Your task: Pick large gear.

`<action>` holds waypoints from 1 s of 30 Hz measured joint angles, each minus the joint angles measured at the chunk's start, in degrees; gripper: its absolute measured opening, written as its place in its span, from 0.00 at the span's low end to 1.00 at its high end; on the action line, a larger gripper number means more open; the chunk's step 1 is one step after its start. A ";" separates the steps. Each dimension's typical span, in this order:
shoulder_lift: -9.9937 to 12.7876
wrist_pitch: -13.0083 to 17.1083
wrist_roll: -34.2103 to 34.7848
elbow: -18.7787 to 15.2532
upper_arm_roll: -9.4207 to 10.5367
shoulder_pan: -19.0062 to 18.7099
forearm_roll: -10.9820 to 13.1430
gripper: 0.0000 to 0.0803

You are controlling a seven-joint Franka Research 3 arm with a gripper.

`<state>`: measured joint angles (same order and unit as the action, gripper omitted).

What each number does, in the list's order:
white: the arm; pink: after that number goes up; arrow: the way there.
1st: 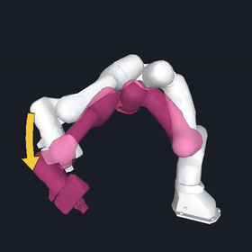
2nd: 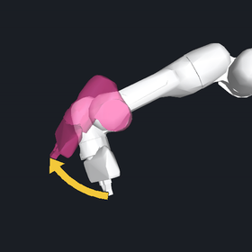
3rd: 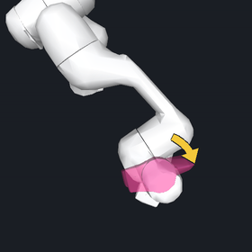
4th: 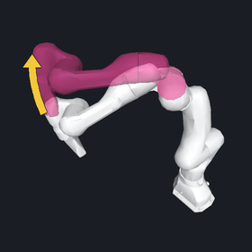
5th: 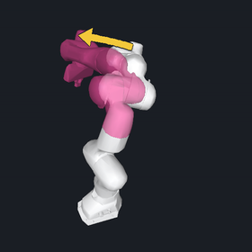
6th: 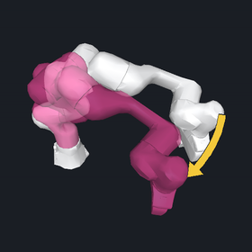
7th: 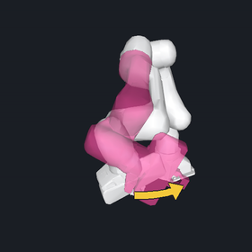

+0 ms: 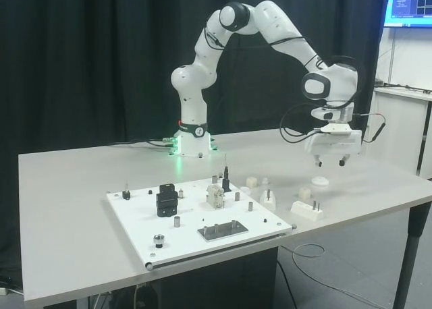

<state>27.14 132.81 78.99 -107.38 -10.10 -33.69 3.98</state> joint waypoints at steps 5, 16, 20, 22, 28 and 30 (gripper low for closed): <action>0.00 -0.51 0.68 -0.71 0.00 -0.96 0.15 1.00; 0.04 -0.22 4.13 -2.51 0.02 -1.65 0.15 1.00; 0.05 0.69 4.89 -3.37 0.09 -1.66 0.21 1.00; 0.06 1.24 5.23 -3.89 0.16 -1.66 0.32 1.00; 0.07 3.65 6.13 -5.68 0.59 -1.66 1.00 1.00; 0.08 4.48 6.53 -6.26 0.75 -1.66 1.08 1.00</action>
<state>27.22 137.29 85.52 -113.65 -9.35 -35.35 5.07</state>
